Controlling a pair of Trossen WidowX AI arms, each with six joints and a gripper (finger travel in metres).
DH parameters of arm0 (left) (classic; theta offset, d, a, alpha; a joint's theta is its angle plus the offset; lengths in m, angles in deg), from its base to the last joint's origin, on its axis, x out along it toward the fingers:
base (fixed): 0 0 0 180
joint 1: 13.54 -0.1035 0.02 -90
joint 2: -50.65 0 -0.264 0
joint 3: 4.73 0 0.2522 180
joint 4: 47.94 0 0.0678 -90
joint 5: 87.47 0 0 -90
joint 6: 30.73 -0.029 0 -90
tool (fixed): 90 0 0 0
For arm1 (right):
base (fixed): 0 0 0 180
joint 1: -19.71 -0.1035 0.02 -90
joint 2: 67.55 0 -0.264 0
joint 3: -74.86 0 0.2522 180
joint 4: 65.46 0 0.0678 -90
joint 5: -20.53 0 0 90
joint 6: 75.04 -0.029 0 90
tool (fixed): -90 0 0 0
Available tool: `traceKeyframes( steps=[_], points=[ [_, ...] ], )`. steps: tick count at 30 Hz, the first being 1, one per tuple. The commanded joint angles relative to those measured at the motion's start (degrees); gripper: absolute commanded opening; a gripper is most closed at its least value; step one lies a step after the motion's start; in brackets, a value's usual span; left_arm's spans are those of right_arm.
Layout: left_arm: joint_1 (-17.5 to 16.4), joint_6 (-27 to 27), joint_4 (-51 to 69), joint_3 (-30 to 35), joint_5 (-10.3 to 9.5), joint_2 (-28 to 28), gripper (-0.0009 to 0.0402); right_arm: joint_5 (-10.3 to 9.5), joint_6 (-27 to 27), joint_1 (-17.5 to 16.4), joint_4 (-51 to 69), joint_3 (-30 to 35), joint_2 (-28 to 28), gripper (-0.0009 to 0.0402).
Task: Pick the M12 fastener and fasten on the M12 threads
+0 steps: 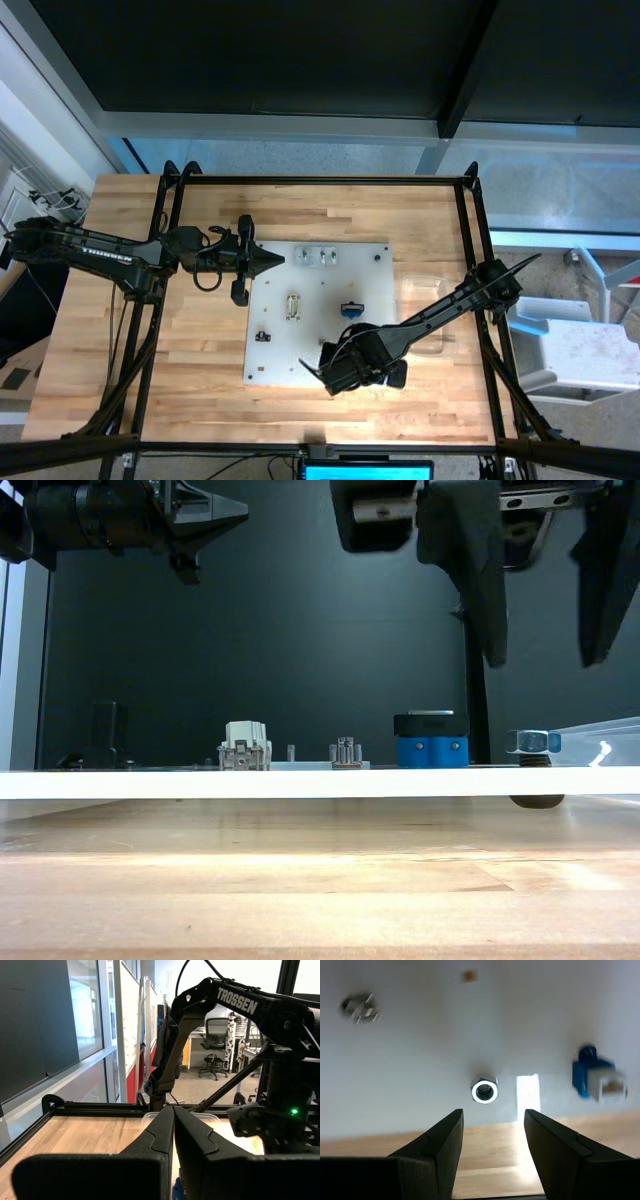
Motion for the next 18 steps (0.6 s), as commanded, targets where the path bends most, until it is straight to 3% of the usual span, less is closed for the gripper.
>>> traceKeyframes(
  steps=[1, 3, 12, 18],
  points=[
    [0.0, 0.0, 0.0, 0.0, 0.02, 0.0, 0.0, 0.04, 9.3, -0.1, -1.4, 0.1, 0.2, 0.0169],
    [0.0, 0.0, 0.0, 0.0, 0.02, 0.0, 0.0, 0.0, 12.4, -0.4, -2.7, 0.1, 0.3, 0.0169],
    [0.0, 0.0, 0.0, 0.0, 0.02, 0.0, 0.0, -0.83, 36.4, -1.1, -2.3, 0.1, 0.5, 0.0169],
    [0.0, 0.0, 0.0, 0.0, 0.02, 0.0, 0.0, -0.81, 55.6, -1.2, -2.5, 0.1, 0.5, 0.0169]
  ],
)
